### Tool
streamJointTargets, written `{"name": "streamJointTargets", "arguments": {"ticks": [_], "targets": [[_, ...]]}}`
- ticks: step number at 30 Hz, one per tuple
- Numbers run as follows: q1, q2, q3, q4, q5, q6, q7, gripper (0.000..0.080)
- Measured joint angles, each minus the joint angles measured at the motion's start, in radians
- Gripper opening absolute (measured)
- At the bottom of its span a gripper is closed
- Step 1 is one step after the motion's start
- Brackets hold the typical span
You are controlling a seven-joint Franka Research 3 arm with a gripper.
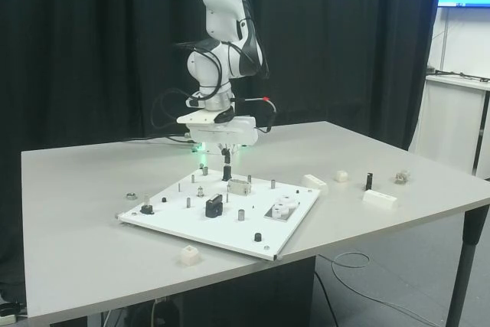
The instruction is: Insert USB.
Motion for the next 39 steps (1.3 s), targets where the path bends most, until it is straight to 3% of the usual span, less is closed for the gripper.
{"name": "streamJointTargets", "arguments": {"ticks": [39], "targets": [[0.001,0.010,-0.004,-0.001,0.008,-0.019,-0.013,0.0086]]}}
